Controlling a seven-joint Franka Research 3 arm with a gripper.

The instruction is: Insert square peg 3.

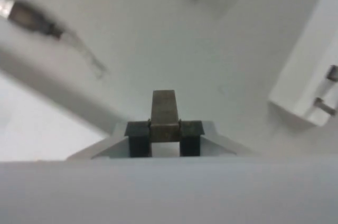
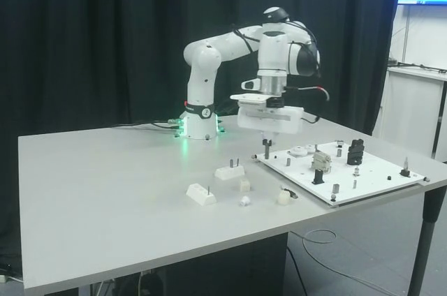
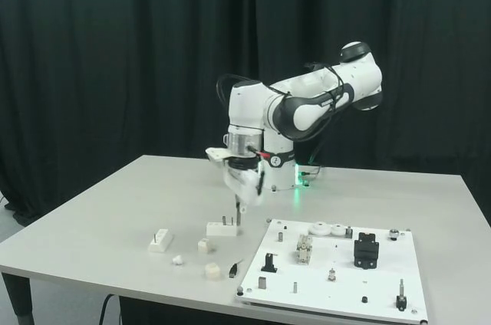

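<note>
My gripper (image 1: 165, 139) is shut on the square peg (image 1: 163, 112), a short grey bar that sticks out past the two black fingertips. In the first room view the gripper (image 2: 267, 139) hangs low with the peg (image 2: 267, 149) beside the white board's (image 2: 377, 183) left corner. In the second room view the gripper (image 3: 239, 206) holds the peg (image 3: 237, 219) upright, just left of the board (image 3: 383, 294) and close above a white block (image 3: 222, 228). The wrist view shows grey table under the peg. I cannot tell which hole on the board is the peg's.
A white block with two pins (image 1: 311, 84) lies beside the gripper. Other small white blocks (image 2: 202, 193) (image 2: 284, 197) sit on the table (image 2: 105, 177) in front of the board. A black-tipped cable end (image 1: 34, 18) lies near the board's edge. Fixtures and pegs (image 3: 365, 250) stand on the board.
</note>
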